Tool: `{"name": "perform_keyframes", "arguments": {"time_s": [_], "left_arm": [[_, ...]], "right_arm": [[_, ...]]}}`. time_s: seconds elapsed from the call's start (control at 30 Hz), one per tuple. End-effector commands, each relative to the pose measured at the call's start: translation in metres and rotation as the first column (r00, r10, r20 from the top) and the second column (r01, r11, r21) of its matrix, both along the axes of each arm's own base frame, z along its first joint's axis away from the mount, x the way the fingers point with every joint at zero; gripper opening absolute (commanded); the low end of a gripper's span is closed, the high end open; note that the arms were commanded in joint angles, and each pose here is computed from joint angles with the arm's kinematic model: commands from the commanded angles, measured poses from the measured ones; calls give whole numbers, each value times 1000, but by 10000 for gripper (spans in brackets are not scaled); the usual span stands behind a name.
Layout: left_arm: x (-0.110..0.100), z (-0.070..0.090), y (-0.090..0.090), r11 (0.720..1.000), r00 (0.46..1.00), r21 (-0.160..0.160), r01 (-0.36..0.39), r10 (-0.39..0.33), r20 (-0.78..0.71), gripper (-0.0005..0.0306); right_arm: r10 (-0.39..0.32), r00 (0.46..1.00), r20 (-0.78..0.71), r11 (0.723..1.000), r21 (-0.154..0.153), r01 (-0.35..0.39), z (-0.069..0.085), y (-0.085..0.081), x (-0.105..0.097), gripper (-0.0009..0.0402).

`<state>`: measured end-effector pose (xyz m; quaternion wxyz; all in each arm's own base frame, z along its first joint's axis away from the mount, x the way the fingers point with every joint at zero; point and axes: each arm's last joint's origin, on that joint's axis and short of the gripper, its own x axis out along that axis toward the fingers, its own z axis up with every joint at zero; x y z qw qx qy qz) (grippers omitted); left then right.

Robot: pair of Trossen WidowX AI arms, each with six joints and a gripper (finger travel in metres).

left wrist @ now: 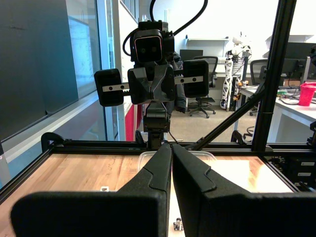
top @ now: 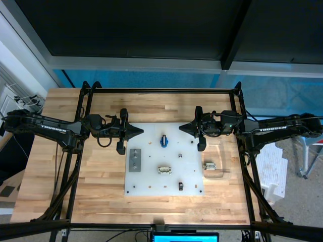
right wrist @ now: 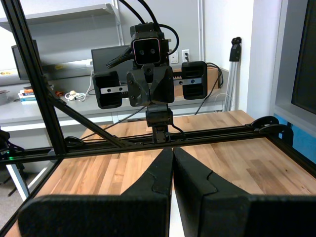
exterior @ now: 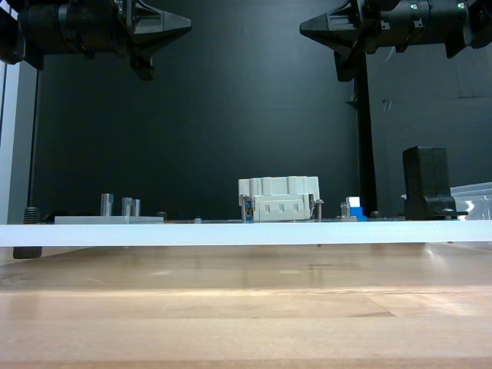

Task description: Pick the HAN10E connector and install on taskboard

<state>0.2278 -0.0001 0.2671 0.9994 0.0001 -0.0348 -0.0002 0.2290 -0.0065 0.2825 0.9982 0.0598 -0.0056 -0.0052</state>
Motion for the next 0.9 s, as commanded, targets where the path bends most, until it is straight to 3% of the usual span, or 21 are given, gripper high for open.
{"name": "perform_keyframes", "arguments": {"time_s": [0.03, 0.63, 0.9], "left_arm": [[0, 0, 0, 1000, 1000, 0, 0, 0, 0, 1], [0, 0, 0, 1000, 1000, 0, 0, 0, 0, 1], [0, 0, 0, 1000, 1000, 0, 0, 0, 0, 1]], "right_arm": [[0, 1000, 2, 1000, 2, 0, 0, 0, 0, 0], [1, 1000, -1, 1000, 7, -1, 0, 0, 0, 0], [4, 986, -169, 1000, 19, -1, 7, 1, 2, 0]]}}
